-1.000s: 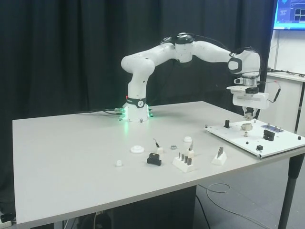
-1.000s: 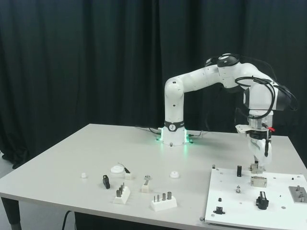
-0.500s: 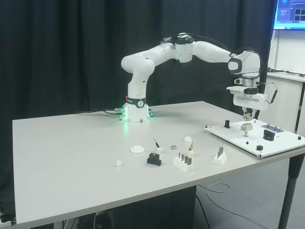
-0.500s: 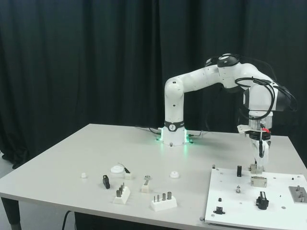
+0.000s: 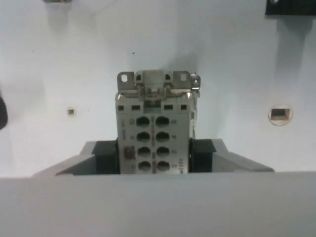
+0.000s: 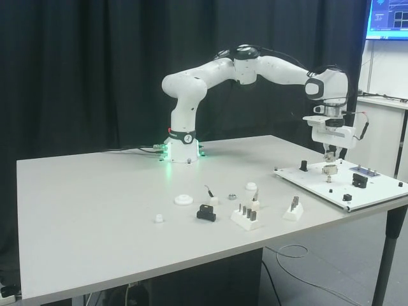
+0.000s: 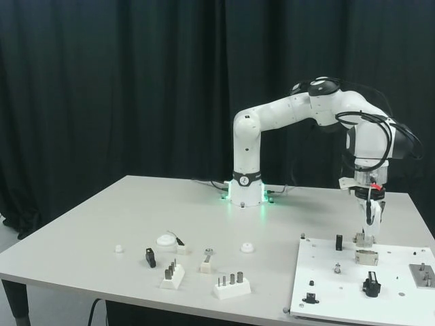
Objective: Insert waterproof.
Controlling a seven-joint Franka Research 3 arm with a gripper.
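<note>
Holds the grey rectangular eight-hole connector block (image 5: 154, 131) clamped upright between the jaws above the flat white board (image 6: 376, 191), presumably for a straight push-in

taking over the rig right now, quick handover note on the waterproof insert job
Pincer: hangs over the white board, fingers either side of the waterproof connector; whether it grips cannot be told.
Connector: stands on the board, face with eight numbered holes toward the wrist camera, metal latch on its far end.
Done: arm brought over the connector.
Left: confirm grip, then insert; seating cannot be judged from these views.
Loose small parts lie on the grey table, away from the board.
</note>
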